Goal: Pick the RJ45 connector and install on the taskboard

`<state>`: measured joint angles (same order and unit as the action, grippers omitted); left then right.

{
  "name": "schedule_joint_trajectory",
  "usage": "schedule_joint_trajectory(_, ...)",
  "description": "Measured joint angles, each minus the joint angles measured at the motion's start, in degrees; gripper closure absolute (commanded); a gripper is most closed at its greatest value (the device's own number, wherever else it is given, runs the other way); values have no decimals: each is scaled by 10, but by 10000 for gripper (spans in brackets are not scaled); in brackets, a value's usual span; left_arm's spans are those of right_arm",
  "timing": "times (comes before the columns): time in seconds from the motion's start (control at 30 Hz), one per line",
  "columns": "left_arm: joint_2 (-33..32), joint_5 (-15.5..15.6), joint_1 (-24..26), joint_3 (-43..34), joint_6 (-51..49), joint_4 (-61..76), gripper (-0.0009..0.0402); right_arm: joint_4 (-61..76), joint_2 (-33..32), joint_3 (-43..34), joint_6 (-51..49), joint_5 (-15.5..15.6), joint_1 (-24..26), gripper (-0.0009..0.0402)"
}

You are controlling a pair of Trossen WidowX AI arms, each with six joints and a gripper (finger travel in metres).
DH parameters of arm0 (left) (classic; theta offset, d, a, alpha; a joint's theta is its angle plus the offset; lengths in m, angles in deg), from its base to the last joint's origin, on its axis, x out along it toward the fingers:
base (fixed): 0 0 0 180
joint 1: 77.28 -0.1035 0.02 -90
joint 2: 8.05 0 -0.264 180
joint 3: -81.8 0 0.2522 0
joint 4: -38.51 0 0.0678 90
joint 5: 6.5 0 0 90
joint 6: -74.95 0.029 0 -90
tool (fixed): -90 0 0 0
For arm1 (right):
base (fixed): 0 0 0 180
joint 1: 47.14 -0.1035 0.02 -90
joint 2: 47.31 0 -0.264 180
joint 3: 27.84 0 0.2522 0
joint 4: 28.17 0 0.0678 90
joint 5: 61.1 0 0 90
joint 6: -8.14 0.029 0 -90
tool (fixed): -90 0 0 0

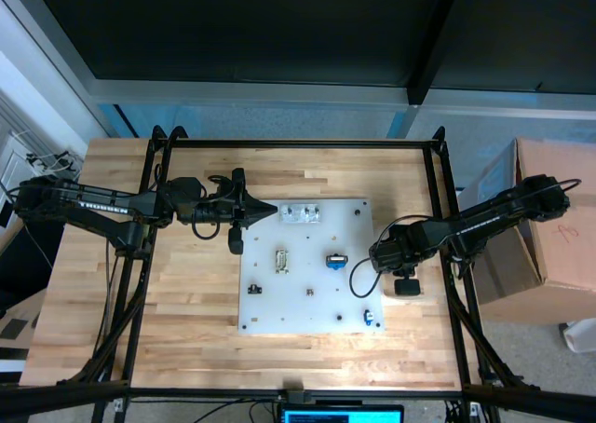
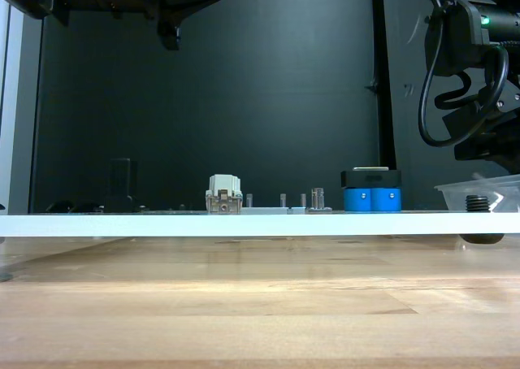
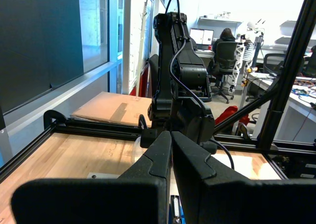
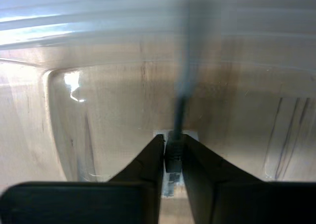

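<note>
At the clear tray (image 4: 113, 100) beside the taskboard (image 1: 307, 302), right gripper (image 4: 173, 140) pinching RJ45 connector (image 4: 173, 159), left gripper (image 3: 170, 134) pressed together above its left edge.

A: Where's the RJ45 connector (image 4: 173, 161)?
B: Pinched between the fingers of the right end effector (image 4: 173, 144). It's a small dark plug in line with the fingers, with the cable (image 4: 183, 86) leading off it, blurred. It's over a clear tray (image 4: 98, 110) just off the right edge of the taskboard (image 1: 279, 311) and clear of the board. Can't tell if it touches the tray floor.
A: Taskboard?
B: White plate, flat on the counter (image 1: 186, 330). The left end effector (image 1: 270, 209) is raised over its far left corner, fingers together, nothing in them.
</note>
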<state>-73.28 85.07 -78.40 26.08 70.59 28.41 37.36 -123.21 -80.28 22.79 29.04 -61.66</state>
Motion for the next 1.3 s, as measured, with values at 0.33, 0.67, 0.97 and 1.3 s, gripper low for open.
schedule_joint_trajectory(0.33, 0, 0, 0, 0, 0, 0, 393, 33, 35, -21, 5, 0, 0, 382)
schedule_joint_trajectory(0.67, 0, 0, 0, 0, 0, -1, 393, 43, 111, -96, 38, -7, 2, 382)
schedule_joint_trajectory(0.97, 0, 0, 0, 0, 0, -11, 392, -77, 194, -125, 46, -23, 12, 382)
schedule_joint_trajectory(1.3, -13, -4, 1, 0, -36, -36, 382, -153, 209, -125, 25, -36, 39, 382)
